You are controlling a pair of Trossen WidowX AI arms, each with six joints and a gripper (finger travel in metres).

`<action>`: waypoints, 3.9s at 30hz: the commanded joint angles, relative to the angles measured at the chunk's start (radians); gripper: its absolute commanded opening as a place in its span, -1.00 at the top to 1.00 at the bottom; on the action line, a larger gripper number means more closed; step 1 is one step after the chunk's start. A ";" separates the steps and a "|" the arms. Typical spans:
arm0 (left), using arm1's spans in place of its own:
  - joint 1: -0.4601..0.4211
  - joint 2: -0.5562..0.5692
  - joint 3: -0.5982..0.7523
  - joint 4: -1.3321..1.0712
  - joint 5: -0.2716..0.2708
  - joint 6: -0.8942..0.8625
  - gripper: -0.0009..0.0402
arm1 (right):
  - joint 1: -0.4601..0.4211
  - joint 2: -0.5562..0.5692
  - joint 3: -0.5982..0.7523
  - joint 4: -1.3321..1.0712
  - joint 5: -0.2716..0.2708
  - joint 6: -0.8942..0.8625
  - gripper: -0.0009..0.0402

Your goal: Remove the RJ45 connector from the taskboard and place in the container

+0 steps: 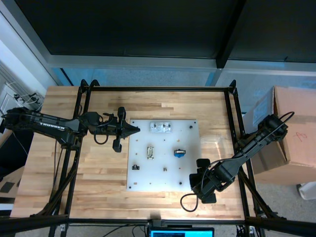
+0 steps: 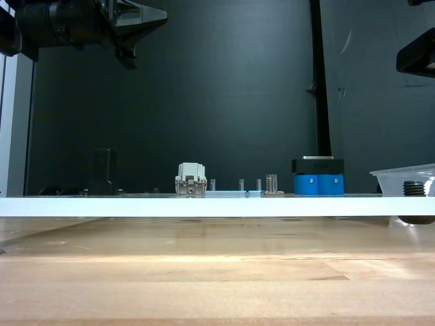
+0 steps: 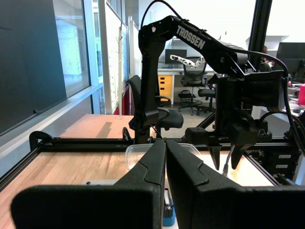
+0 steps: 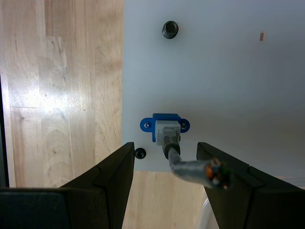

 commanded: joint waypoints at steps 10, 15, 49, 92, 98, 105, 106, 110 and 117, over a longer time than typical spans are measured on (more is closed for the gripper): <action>0.000 0.000 0.000 0.000 0.000 0.000 0.96 | -0.001 -0.035 0.040 -0.042 0.002 0.000 0.08; 0.000 0.000 0.000 0.000 0.000 0.000 0.96 | -0.002 -0.071 0.060 -0.098 0.003 0.002 0.08; 0.000 0.000 0.000 0.000 0.000 0.000 0.96 | -0.002 -0.125 0.059 -0.118 0.010 0.026 0.08; 0.000 0.000 0.000 0.000 0.000 0.000 0.96 | 0.000 0.013 -0.055 0.096 0.027 0.022 0.08; 0.000 0.000 0.000 0.000 0.000 0.000 0.96 | 0.000 0.005 -0.055 0.077 0.027 0.022 0.08; 0.000 0.000 0.000 0.000 0.000 0.000 0.96 | 0.000 0.005 -0.055 0.079 0.027 0.022 0.12; 0.000 0.000 0.000 0.000 0.000 0.000 0.96 | 0.000 0.003 -0.055 0.078 0.027 0.022 0.15; 0.000 0.000 0.000 0.000 0.000 0.000 0.96 | 0.000 0.001 -0.055 0.079 0.027 0.022 0.28; 0.000 0.000 0.000 0.000 0.000 0.000 0.96 | 0.000 0.000 -0.055 0.079 0.027 0.022 0.54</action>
